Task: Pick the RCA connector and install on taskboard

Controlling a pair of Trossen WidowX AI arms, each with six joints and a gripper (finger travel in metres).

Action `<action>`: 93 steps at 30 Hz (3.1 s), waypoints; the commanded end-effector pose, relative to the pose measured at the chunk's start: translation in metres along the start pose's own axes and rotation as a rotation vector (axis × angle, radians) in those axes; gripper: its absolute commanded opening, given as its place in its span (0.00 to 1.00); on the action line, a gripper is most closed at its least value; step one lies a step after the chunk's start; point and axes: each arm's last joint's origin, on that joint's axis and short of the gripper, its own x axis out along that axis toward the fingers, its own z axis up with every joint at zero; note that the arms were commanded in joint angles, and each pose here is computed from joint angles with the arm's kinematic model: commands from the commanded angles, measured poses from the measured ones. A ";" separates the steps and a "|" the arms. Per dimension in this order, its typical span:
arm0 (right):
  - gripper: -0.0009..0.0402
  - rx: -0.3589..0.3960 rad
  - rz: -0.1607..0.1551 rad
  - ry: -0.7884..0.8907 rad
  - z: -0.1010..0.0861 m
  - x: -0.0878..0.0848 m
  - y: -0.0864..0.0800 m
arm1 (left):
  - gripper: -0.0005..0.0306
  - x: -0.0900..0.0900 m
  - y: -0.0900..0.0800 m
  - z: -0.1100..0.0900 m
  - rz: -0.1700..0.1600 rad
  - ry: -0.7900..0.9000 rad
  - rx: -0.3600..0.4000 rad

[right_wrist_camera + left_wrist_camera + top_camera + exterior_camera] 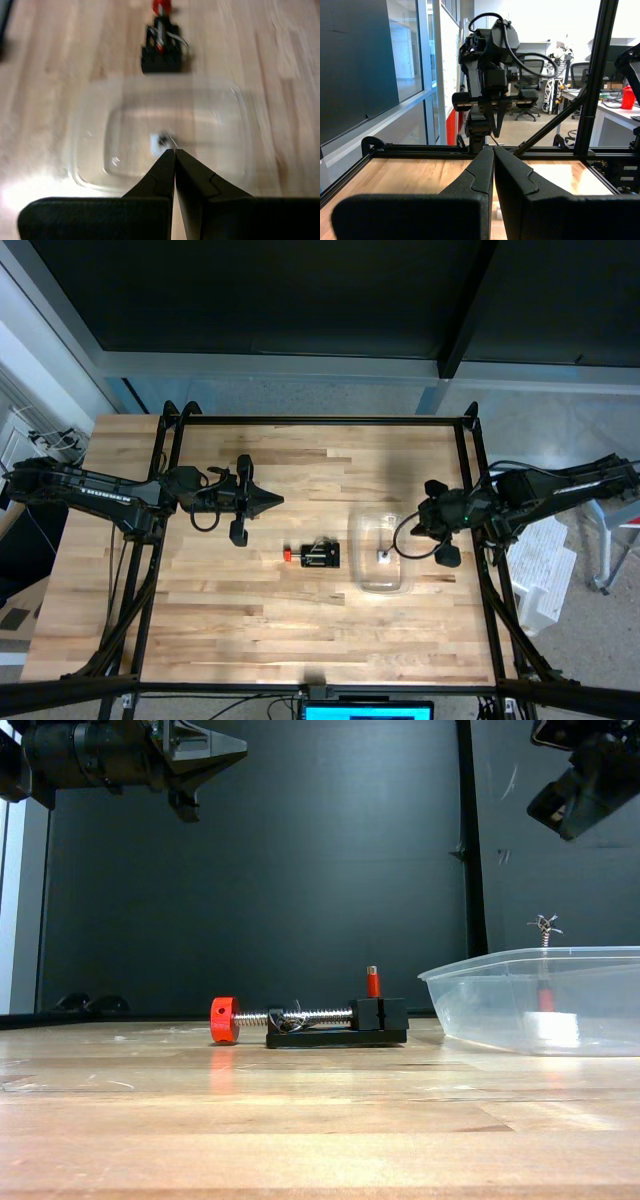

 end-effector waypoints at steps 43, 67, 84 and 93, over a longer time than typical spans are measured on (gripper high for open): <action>0.33 0.061 -0.062 0.200 -0.011 0.080 0.018 | 0.02 0.000 0.000 0.000 0.000 0.000 0.000; 0.33 0.040 -0.078 0.207 -0.012 0.127 0.025 | 0.02 0.000 0.000 0.000 0.000 0.000 0.000; 0.33 0.011 -0.082 0.227 -0.013 0.145 0.027 | 0.02 0.000 0.000 0.000 0.000 -0.001 0.000; 0.28 0.011 -0.082 0.226 -0.014 0.145 0.027 | 0.02 0.000 0.000 0.000 0.000 0.000 0.000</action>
